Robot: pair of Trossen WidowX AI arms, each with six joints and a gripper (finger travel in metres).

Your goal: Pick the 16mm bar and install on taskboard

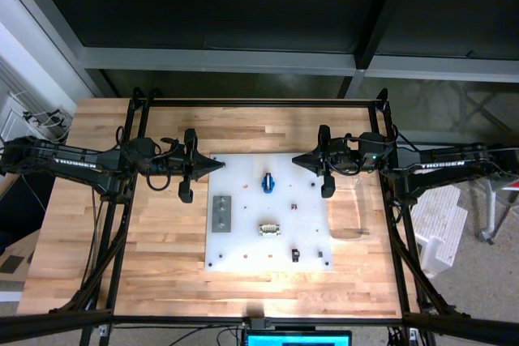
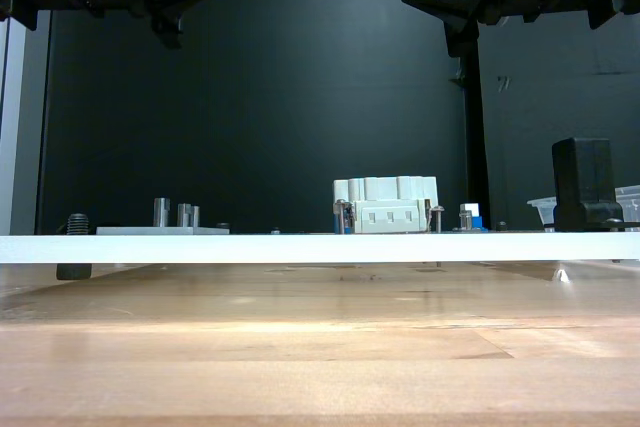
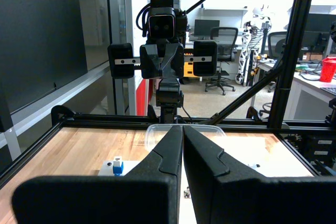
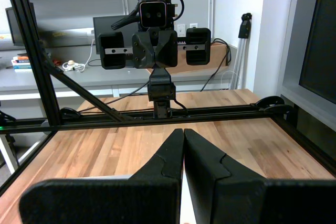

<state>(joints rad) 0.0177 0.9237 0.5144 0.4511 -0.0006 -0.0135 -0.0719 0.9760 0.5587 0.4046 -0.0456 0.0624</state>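
Left end effector (image 1: pixel 217 165) is closed up, fingers pressed together with nothing between them, hanging in the air over the left edge of the white rectangular task board (image 1: pixel 243 242). Right end effector (image 1: pixel 297 159) is the same deal, pinched shut on nothing, up above the board's far right part. Its tip points straight at the left one, well apart from it.

Between the two tips and lower down, a small blue part (image 1: pixel 268 181) sits on the board. Below the left end effector, nearer the camera, is a grey rectangular metal block (image 1: pixel 221 213) with short metal pegs (image 2: pixel 160 213) standing upright on it. Honestly can't tell whether any of those is the 16mm bar, so can't say where it is. Behind the right end effector's wrist there's a clear plastic tub (image 1: pixel 354 210) on the light wooden desk (image 1: pixel 154 257).
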